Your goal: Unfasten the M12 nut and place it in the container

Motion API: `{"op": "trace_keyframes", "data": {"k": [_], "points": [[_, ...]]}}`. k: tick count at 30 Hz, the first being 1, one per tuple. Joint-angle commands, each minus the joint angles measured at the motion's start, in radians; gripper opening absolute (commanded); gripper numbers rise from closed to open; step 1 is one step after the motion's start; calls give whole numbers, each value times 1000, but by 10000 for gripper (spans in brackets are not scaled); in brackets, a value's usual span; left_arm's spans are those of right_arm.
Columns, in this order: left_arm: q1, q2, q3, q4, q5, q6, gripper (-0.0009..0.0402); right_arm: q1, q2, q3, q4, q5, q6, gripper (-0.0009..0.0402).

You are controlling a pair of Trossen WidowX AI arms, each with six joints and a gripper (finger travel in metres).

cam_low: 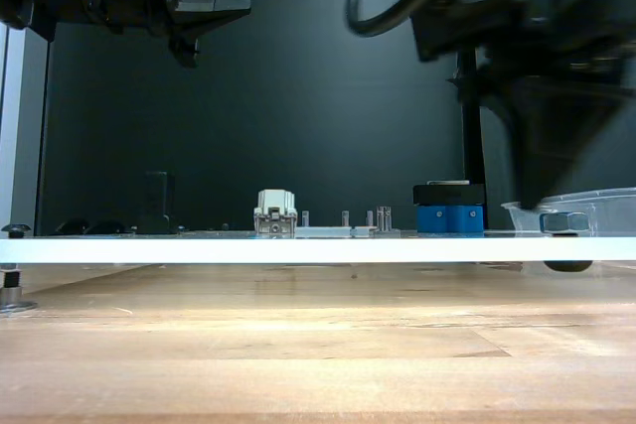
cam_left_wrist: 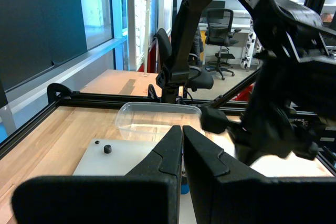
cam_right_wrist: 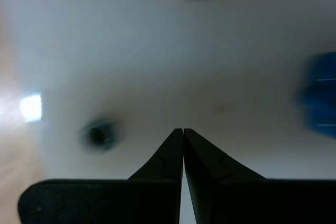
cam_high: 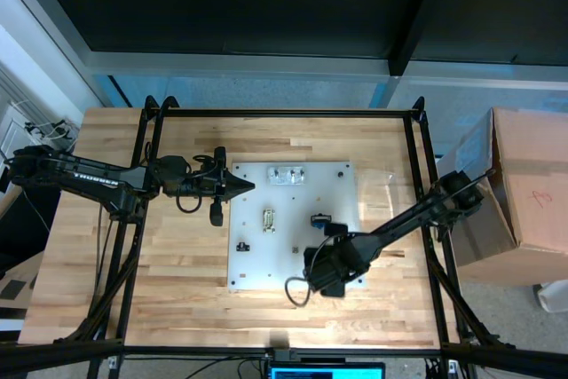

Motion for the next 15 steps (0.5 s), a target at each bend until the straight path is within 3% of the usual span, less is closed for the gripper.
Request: {"op": "trace_keyframes", "data": {"k": [1,6,9,12,15], "points": [[0,0,0,0,0,0,0,2,-17,4,-15,-43,14,0],[0,0,0,0,0,0,0,2,-27,25,-31,-230,2,0],[0,0,0,0,0,0,0,2,-27,52,-30,-309,-1,0],[0,0,0,0,0,0,0,1,-23,62,-11,-359,-4,0],[0,0,0,0,0,0,0,2,-10,61,10,-357,-2,0]]}}
